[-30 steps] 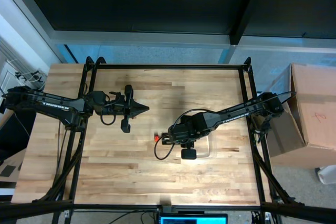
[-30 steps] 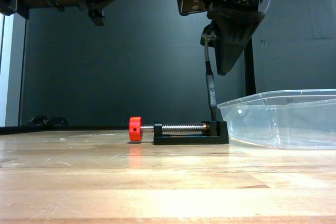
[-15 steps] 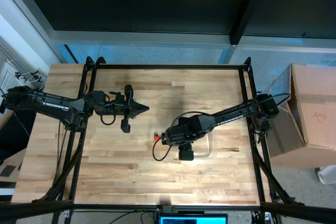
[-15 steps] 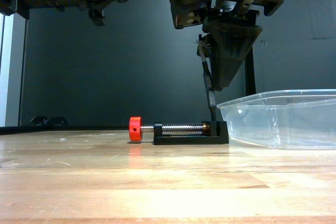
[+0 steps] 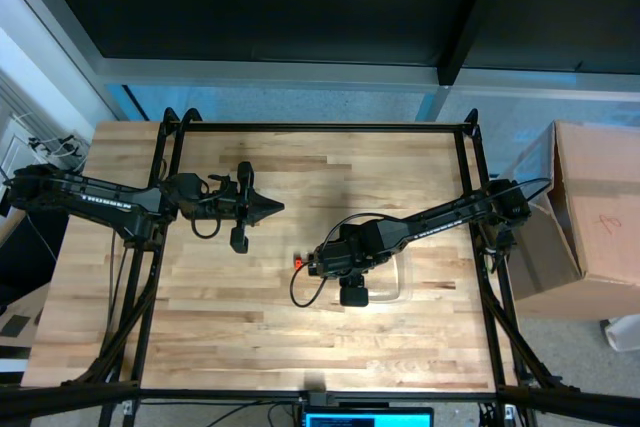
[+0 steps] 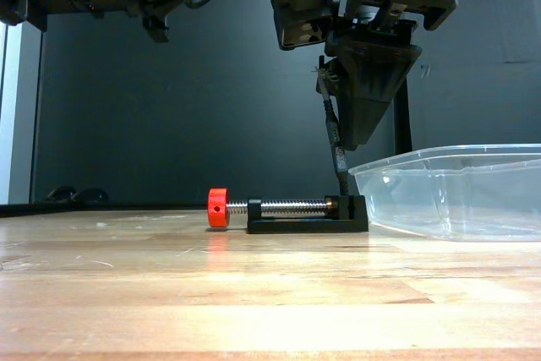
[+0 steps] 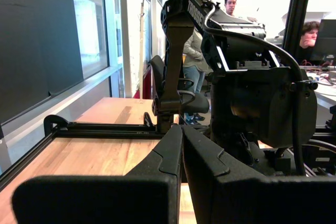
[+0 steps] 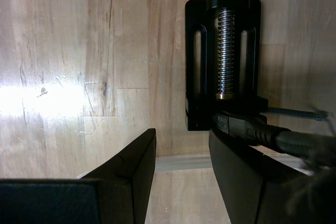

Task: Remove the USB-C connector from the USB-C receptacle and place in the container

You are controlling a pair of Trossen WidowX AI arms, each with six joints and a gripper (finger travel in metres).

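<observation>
Hovering: right gripper point(image 8: 181, 140), spread, over tilted USB-C connector point(image 6: 339, 156) seated in receptacle point(image 6: 348, 203).
Left gripper point(image 7: 181, 130): pressed together, aloft.
Left arm point(image 5: 100, 200) lettering: TROSSEN.

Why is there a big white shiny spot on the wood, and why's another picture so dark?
Right wrist view: glare whitens the table beside the open right gripper, above the clamp with the USB-C connector at its end. Low view: dark backdrop, little light. Left wrist view: washed-out background behind the shut left gripper, raised over the table's left half.
</observation>
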